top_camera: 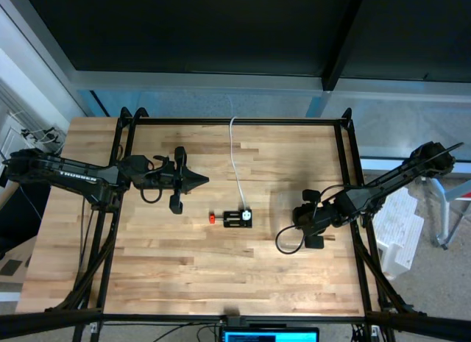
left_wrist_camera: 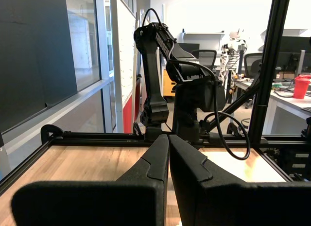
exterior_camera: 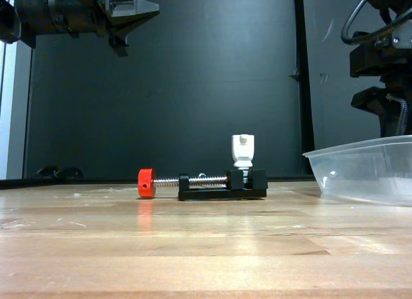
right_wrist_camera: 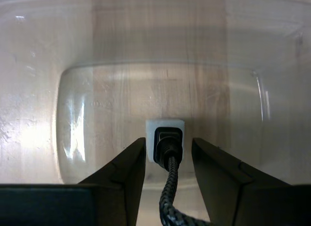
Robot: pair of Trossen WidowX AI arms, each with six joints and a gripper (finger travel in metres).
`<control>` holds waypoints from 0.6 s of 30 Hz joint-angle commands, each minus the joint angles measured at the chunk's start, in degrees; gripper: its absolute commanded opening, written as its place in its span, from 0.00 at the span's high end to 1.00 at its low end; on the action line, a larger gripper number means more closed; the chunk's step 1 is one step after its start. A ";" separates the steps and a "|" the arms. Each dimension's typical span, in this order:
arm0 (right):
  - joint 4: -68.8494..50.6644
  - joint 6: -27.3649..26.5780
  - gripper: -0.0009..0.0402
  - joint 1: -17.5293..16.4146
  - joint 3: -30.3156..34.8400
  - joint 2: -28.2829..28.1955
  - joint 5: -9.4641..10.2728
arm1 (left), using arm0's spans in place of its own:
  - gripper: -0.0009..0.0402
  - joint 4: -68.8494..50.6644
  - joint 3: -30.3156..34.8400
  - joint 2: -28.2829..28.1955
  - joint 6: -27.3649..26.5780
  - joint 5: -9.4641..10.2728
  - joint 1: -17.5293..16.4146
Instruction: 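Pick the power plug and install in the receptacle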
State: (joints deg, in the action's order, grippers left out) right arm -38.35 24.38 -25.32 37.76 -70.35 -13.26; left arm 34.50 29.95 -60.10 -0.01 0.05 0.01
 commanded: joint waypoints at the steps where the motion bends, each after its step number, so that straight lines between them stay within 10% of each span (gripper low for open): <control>1: 0.33 0.15 0.73 -0.02 -0.15 -0.26 -0.02 | 0.98 0.04 0.00 0.00 0.02 -0.02 0.00; 18: 0.68 0.20 0.98 0.00 -0.13 -0.26 -0.02 | 0.98 0.04 0.00 0.00 0.02 -0.02 0.00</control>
State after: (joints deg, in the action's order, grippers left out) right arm -37.71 24.56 -25.32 37.58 -70.61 -13.26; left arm 34.52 29.95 -60.10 -0.01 0.03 0.01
